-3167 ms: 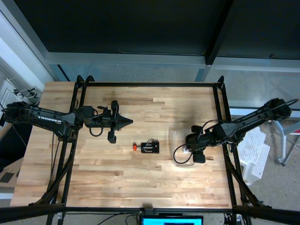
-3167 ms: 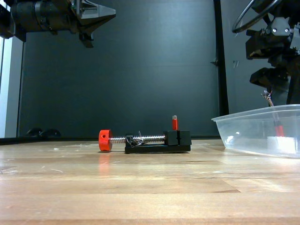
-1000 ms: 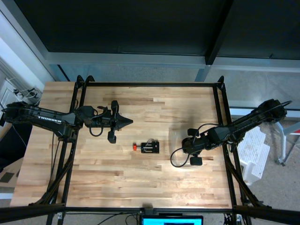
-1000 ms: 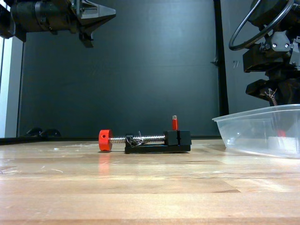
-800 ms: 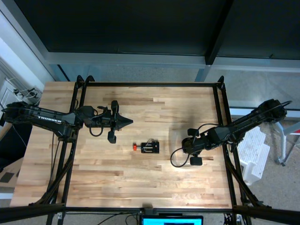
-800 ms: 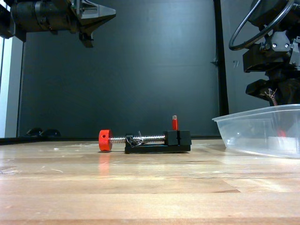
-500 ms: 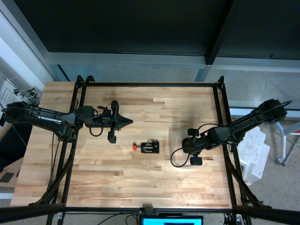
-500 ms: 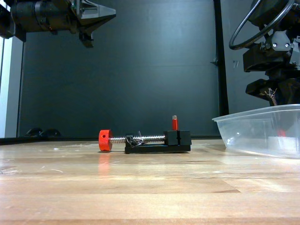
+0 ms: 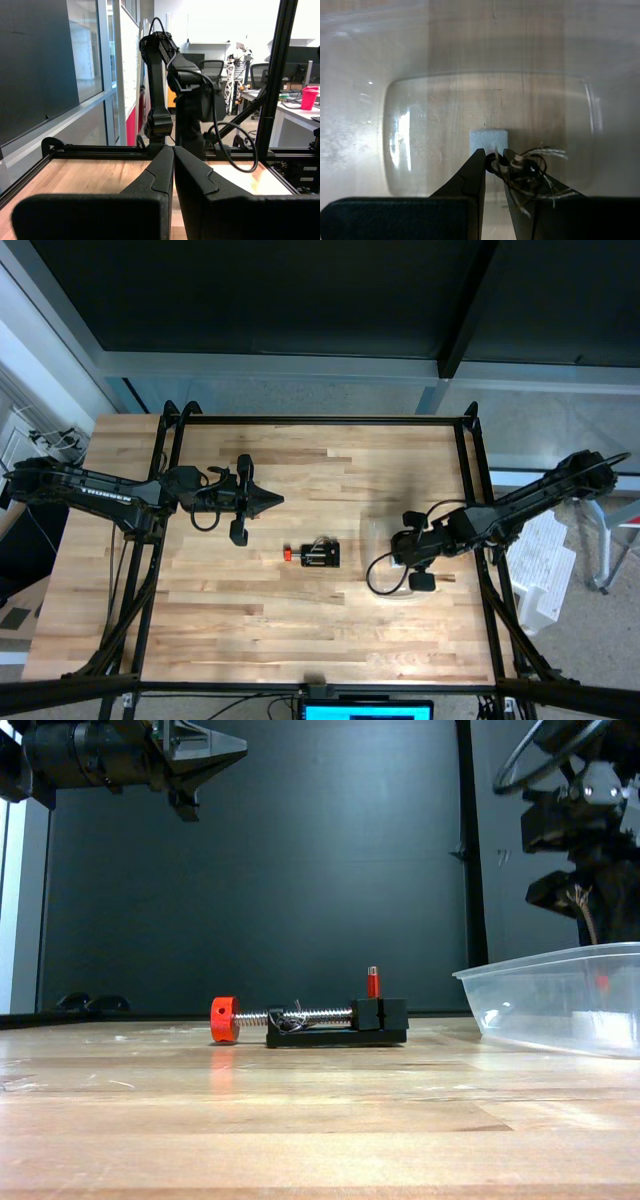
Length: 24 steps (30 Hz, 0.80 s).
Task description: Pick the RCA connector and install on taskboard
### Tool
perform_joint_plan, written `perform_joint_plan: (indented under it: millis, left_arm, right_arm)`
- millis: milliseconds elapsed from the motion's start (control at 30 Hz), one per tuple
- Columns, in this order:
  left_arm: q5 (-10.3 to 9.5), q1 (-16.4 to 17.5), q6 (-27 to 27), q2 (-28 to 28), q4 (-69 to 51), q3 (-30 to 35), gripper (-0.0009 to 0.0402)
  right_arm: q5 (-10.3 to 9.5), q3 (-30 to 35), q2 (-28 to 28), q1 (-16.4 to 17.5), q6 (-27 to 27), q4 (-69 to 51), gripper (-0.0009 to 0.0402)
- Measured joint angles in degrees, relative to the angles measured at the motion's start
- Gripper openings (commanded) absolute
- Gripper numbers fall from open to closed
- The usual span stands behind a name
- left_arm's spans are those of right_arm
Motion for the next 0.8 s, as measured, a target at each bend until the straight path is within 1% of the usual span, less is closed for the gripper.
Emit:
perform_joint_plan:
  millis: [267, 433, 600, 800]
  left_arm:
    - [0.02, 0.0, 0.0, 0.0, 0.0, -0.02, 0.0]
    - [0.0, 0.0, 0.0, 0.0, 0.0, -0.02, 0.0]
    - [0.02, 0.0, 0.0, 0.0, 0.02, -0.02, 0.0]
    - [0.02, 0.0, 0.0, 0.0, 0.0, -0.02, 0.0]
  right_arm:
    - [-0.04, 4.2, -3.02, 0.0, 0.0, -5.97, 0.0]
    - [-0.04, 7.91, -3.34, 0.0, 0.0, -10.58, 0.0]
    - [-0.04, 10.64, -3.34, 0.0, 0.0, -12.52, 0.0]
    - [-0.04, 11.5, -3.34, -0.02, 0.02, -12.96, 0.0]
